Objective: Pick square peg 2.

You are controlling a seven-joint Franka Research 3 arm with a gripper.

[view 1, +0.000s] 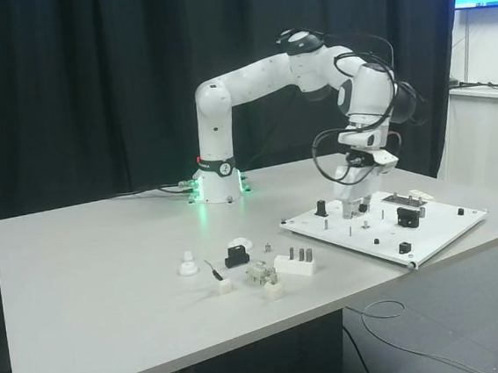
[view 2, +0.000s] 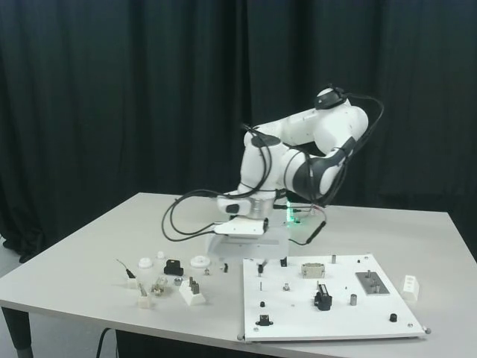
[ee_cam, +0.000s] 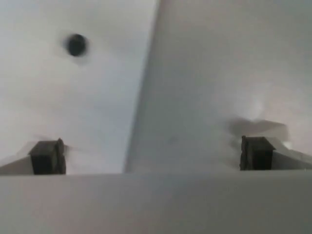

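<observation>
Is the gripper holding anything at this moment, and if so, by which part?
Nothing is held. The gripper is open, its fingers wide apart over the white board, with nothing between them.

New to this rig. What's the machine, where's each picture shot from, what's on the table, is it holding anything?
The machine is a white robot arm with seven joints, bolted to a grey table. At its end sits a gripper with two fingers.

Two pictures come from cameras standing in the room, on different sides of the table. The third comes from a camera on the arm's wrist, looking down past the two dark fingertips.

On the table lies a white board carrying small pegs and black fixtures. Beside it are loose small parts, white and black, including a white block with pegs standing in it.

The gripper hangs over the board's near edge. Its fingers are spread apart with nothing between them, so nothing is held.
</observation>
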